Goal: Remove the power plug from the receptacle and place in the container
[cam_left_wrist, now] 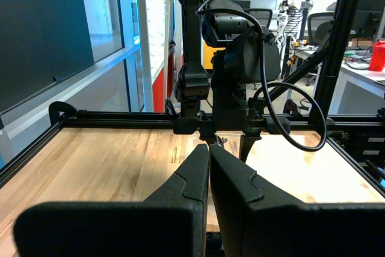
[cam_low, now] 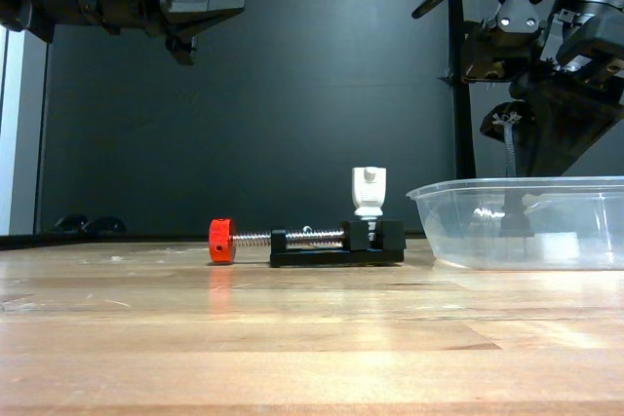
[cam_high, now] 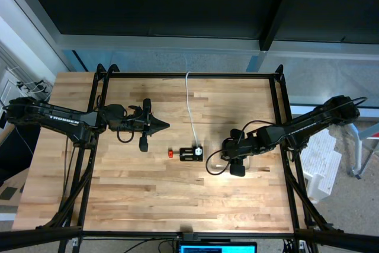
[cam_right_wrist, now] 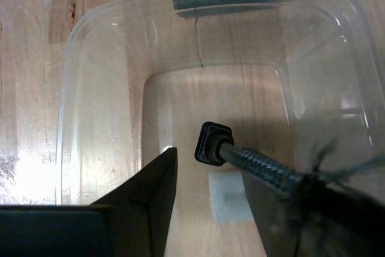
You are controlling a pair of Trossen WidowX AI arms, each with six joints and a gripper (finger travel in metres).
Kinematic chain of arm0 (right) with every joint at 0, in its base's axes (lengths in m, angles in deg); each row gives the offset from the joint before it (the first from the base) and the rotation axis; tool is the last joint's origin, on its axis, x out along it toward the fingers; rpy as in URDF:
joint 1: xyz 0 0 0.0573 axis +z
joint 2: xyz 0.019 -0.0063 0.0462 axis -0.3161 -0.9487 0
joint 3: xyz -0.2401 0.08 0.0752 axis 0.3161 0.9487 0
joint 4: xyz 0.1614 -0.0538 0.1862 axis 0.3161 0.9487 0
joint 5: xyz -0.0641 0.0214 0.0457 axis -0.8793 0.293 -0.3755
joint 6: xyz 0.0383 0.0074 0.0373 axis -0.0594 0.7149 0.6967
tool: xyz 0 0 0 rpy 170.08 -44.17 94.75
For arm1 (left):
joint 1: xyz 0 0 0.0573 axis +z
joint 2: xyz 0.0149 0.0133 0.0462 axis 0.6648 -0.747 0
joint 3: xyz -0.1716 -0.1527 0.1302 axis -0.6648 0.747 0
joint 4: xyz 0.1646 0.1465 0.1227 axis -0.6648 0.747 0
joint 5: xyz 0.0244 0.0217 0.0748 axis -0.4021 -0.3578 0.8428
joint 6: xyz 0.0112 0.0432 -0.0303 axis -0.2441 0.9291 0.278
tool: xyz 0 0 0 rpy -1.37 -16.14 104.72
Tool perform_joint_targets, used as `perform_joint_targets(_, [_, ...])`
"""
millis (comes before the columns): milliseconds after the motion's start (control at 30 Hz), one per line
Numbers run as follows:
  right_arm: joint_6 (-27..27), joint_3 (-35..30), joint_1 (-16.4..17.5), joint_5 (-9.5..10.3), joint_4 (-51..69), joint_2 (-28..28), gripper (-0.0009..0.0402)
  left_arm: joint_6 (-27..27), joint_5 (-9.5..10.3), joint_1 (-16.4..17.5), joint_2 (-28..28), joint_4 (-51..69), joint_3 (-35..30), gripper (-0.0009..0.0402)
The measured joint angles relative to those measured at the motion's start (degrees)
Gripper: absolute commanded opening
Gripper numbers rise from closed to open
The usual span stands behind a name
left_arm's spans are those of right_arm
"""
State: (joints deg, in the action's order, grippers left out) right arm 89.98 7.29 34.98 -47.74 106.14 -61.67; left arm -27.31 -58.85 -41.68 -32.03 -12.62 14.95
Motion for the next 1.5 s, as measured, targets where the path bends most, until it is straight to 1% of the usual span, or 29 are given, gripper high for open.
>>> perform_joint_targets(100, [0.0, 0.1, 0.1, 0.0, 0.4, 1.1, 0.0177, 0.0, 0.0, 0.0, 0.0, 0.0, 0.0, 0.0])
perform_joint_targets(200, [0.0, 0.2, 0.2, 0.0, 2.1, 2.5, 0.0179, 0.0, 0.0, 0.0, 0.0, 0.0, 0.0, 0.0])
perform_joint_targets(467, [0.5, 0.2, 0.3, 0.0, 8.2, 6.3, 0.017, 0.0, 0.0, 0.0, 0.0, 0.0, 0.0, 0.0])
perform_joint_targets(833, [0.5, -0.4, 0.3, 0.0, 9.2, 9.4, 0.0148, 0.0, 0.0, 0.0, 0.0, 0.0, 0.0, 0.0])
perform_joint_targets(867, [0.4, -0.7, 0.3, -0.22, 9.1, 9.8, 0.0145, 0.0, -0.02, 0.0, 0.0, 0.0, 0.0, 0.0])
perform_joint_targets(933, [-0.5, -1.2, -0.2, -1.62, 8.7, 10.8, 0.0137, 0.0, 0.0, 0.0, 0.0, 0.0, 0.0, 0.0])
perform_joint_targets(1000, [-2.6, -1.9, -1.2, -2.54, 7.5, 11.9, 0.013, 0.0, 0.0, 0.0, 0.0, 0.0, 0.0, 0.0])
perform_joint_targets(1267, [-12.4, -6.8, -7.2, -2.54, 4.5, 14.6, 0.0102, 0.0, 0.0, 0.0, 0.0, 0.0, 0.0, 0.0])
perform_joint_targets(1367, [-15.5, -7.3, -9.4, -2.51, 1.3, 15.4, 0.0089, 0.0, 0.0, 0.0, 0.0, 0.0, 0.0, 0.0])
perform_joint_targets(1400, [-16.3, -7.2, -10.1, -2.27, -0.2, 15.8, 0.0085, 0.0, 0.0, 0.0, 0.0, 0.0, 0.0, 0.0])
perform_joint_targets(1433, [-17.0, -6.9, -10.8, -1.6, -1.9, 16.3, 0.008, 0.0, 0.0, 0.0, 0.0, 0.0, 0.0, 0.0])
perform_joint_targets(1500, [-18.1, -6.0, -12.3, 0.59, -5.8, 17.2, 0.0071, 0.0, -0.02, 0.0, 0.0, 0.0, 0.0, 0.0])
